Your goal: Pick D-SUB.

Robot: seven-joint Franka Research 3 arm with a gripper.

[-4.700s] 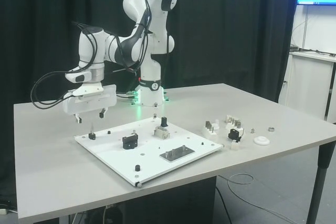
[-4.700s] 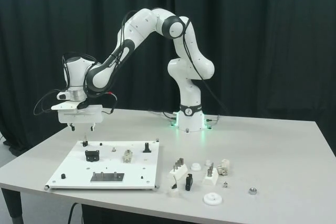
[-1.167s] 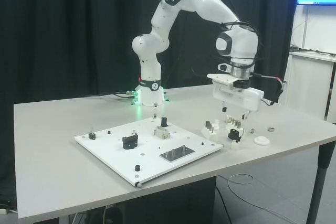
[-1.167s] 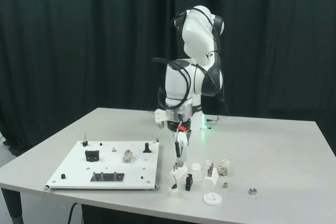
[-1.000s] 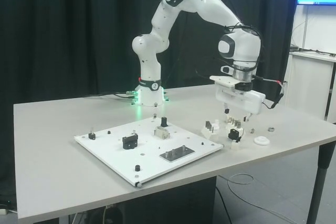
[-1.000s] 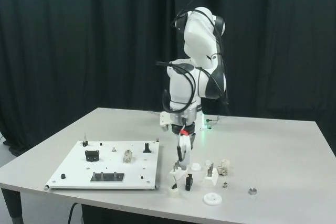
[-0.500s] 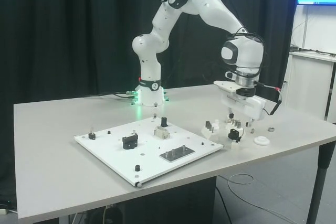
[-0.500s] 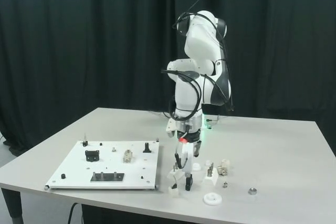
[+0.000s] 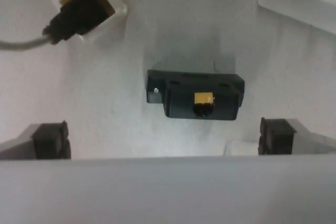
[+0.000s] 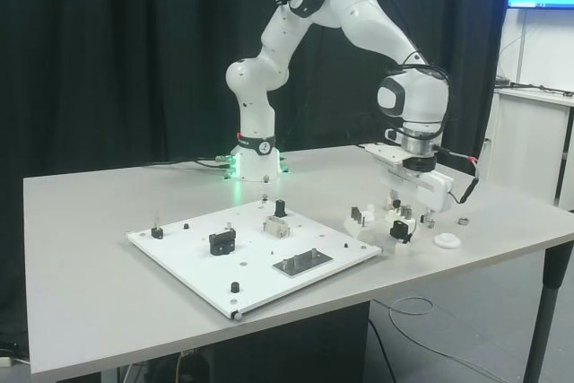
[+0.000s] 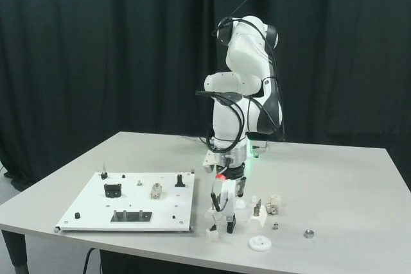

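Black plug [image 9: 195, 95] lies flat on the grey surface [image 9: 131, 51], right under the claw [image 9: 163, 139]. Its two fingers [image 9: 50, 140] stand wide apart, one each side, ready to squeeze it.

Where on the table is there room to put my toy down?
The grey table is bare along the edge beside the white square board, and also between the arm's white base and that board. It is crowded under the gripper, where the black D-SUB connector and small white holders sit close together.
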